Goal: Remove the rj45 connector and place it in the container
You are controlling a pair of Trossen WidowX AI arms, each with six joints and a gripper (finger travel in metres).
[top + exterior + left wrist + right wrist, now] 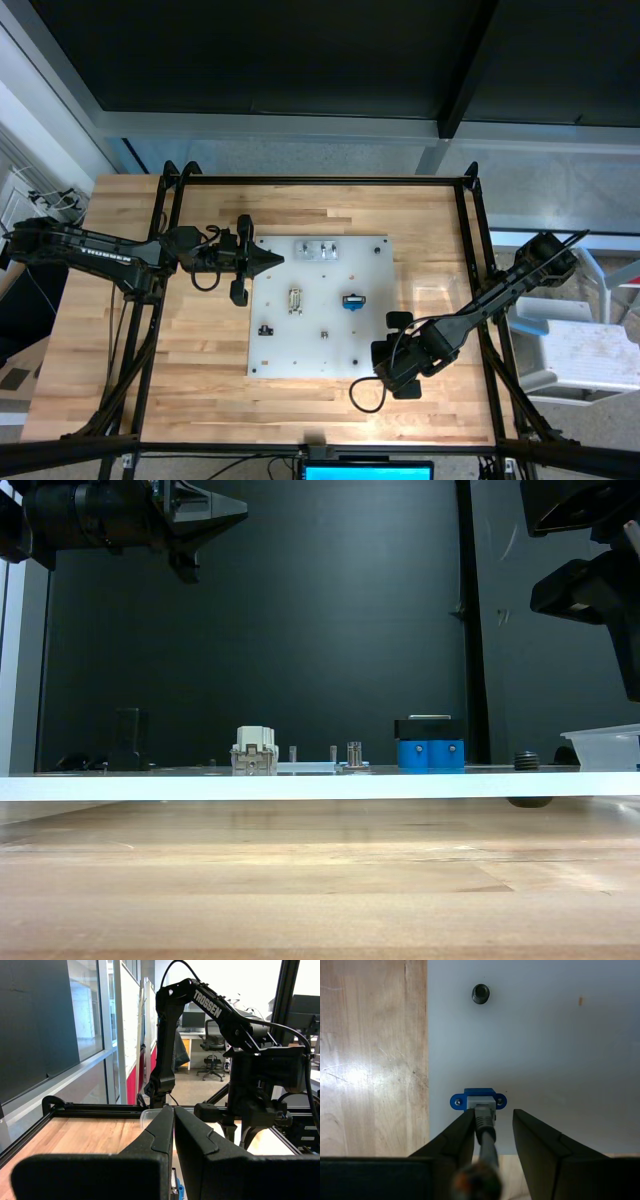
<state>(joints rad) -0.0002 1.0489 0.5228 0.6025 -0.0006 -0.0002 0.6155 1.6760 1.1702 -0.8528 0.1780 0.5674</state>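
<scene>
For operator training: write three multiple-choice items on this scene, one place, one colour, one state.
1. Relative to the white board, the container stands: A on it; B on the table right of it; C left of it.
2. The mount holding the rj45 connector is: A red; B blue; C yellow.
3. The right gripper's fingers, over the board's near right corner, are: A open astride the cable; B shut on the connector; C shut on the container.
B: it sits on wood beside the board. B: blue flanks the grey connector. A: they stand apart, cable between. The left gripper, shut, hangs over the board's left edge.
</scene>
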